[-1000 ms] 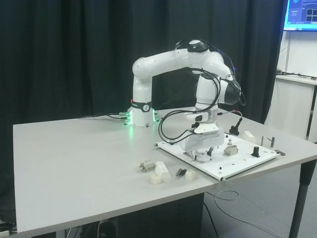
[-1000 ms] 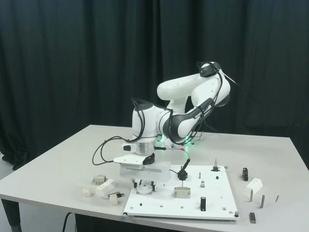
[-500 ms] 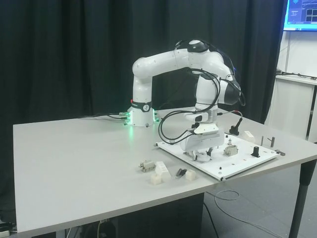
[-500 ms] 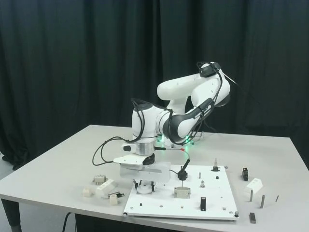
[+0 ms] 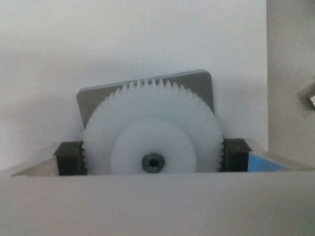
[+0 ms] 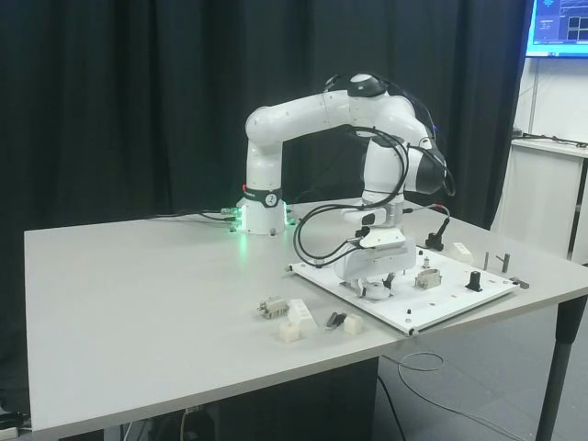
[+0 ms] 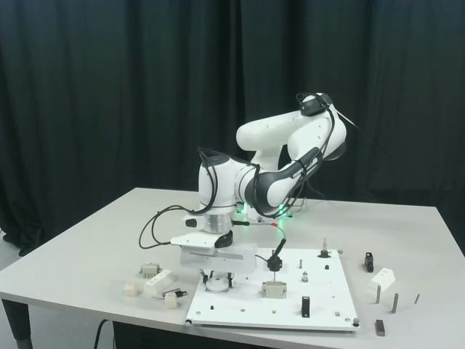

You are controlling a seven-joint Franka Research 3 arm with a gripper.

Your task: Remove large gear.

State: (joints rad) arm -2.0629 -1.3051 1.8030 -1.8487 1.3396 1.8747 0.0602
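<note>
Nothing has shifted since a moment ago: the tool [image 5: 153,162] stays low over the white board [image 6: 441,303], its black pads [image 5: 69,157] clamping the white toothed plastic large gear [image 5: 152,135], seemingly ready to lift it off its grey mount [image 5: 197,83].

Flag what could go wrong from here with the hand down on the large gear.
1. The black pads sit against the toothed rim of the large gear, so the grip could slip on the teeth as the hand lifts.
2. The gear's centre hole seems to sit on a pin; a tilted pull may jam it.
3. The white board lies loose-looking on the grey table, so a jam could drag it.
</note>
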